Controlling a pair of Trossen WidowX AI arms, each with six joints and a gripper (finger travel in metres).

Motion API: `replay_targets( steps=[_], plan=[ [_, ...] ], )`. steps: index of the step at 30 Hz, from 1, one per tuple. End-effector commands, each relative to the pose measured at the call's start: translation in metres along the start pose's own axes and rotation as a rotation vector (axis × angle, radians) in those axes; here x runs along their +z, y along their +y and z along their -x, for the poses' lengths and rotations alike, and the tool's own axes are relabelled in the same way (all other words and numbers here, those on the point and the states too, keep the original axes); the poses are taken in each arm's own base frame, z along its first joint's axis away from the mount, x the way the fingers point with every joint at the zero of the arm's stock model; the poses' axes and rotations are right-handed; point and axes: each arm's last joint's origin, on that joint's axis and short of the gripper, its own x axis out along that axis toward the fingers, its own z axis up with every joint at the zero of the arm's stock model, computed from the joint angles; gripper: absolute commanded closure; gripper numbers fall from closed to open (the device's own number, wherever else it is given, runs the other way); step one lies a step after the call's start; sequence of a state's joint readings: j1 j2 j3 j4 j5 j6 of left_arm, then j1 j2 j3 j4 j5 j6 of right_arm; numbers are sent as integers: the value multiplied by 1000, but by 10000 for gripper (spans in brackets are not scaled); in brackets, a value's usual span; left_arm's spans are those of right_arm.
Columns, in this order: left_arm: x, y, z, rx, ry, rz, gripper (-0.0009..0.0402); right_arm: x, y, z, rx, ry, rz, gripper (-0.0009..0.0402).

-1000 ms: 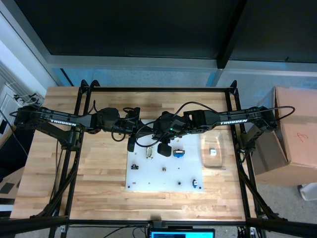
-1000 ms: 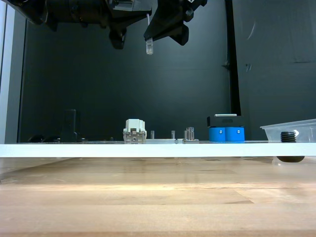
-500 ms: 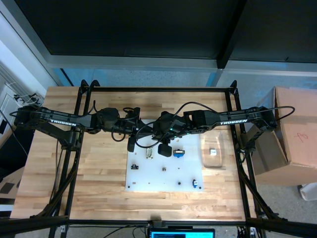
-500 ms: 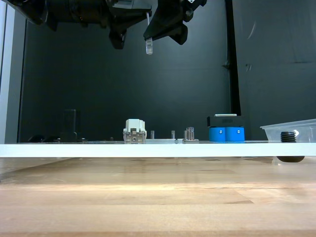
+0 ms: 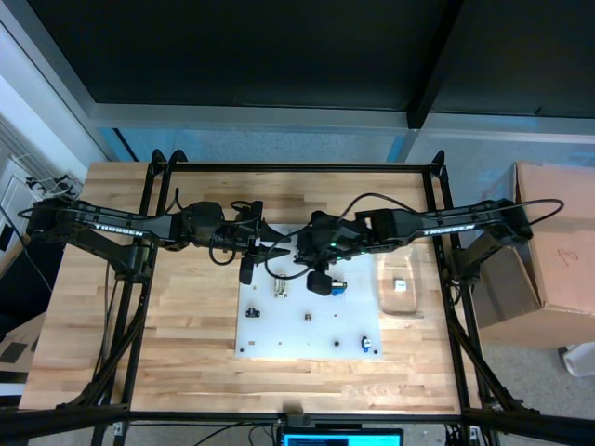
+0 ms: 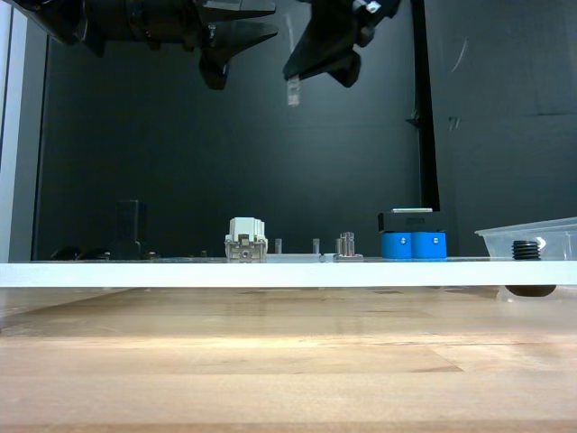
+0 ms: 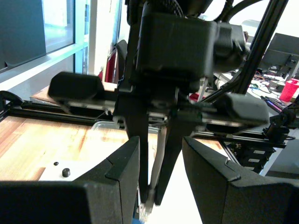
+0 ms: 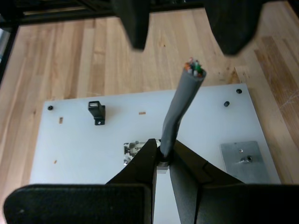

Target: Pick the RJ45 connector and install on the taskboard

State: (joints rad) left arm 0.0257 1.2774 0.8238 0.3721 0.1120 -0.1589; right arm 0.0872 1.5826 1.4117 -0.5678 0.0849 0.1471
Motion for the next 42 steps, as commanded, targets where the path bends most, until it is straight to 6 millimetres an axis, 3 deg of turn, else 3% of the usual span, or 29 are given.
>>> replay_targets(
  steps=[1,7,17,27,42],
  plan=[
    [0,0,0,0,0,0,272,-14,1,13,9,-14,8,393],
    [0,0,0,0,0,0,271,-46,13,35,9,-29,50,393],
    [0,0,0,0,1,0,271,-95,51,59,58,-24,97,393],
    [0,0,0,-1,1,0,271,-132,93,66,119,-23,100,393],
    [0,0,0,-1,1,0,271,-179,118,64,123,18,91,393]
  ],
)
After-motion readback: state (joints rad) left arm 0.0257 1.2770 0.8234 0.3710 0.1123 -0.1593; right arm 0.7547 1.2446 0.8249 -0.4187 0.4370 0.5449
